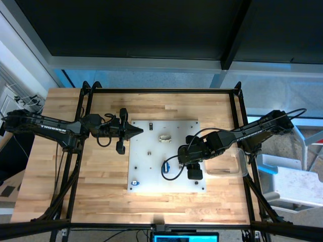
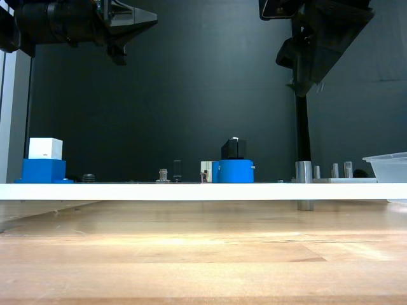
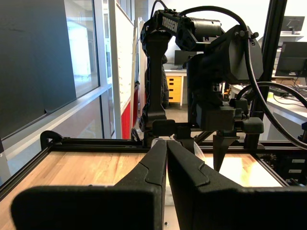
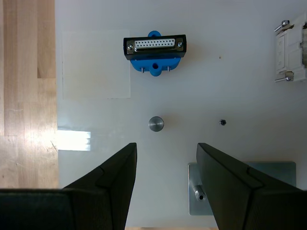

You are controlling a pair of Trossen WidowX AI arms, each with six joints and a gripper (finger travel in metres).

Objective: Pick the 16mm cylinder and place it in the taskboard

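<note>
Two grippers hang over the desk [image 1: 75, 176], and by the look of it only one is at work. The right gripper [image 4: 166, 147] points straight down over the taskboard [image 1: 146, 171]. Its jaws are spread wide, holding nothing and touching nothing. Just ahead of the gap between them, the 16mm cylinder [image 4: 156, 123] shows end-on as a small silver disc on the white plate. The blue part [image 4: 154, 62] lies beyond it, and the grey block [image 4: 273, 187] is partly hidden behind one finger.

In the low view the cylinder stands upright in the plate with its lower end showing beneath the board. It is directly under the raised right gripper and well apart from it. Seated like that, the placing looks done. Wide jaws held clear above it would let the arm leave without nudging the peg.

The left gripper [image 1: 135, 130] hovers high near the board's left edge, aimed across toward the other arm. Its jaws are pressed together with nothing between them. I judge it parked, out of the working space. The clear tray [image 1: 245, 164] sits just beside the board's right edge, under the right arm.
</note>
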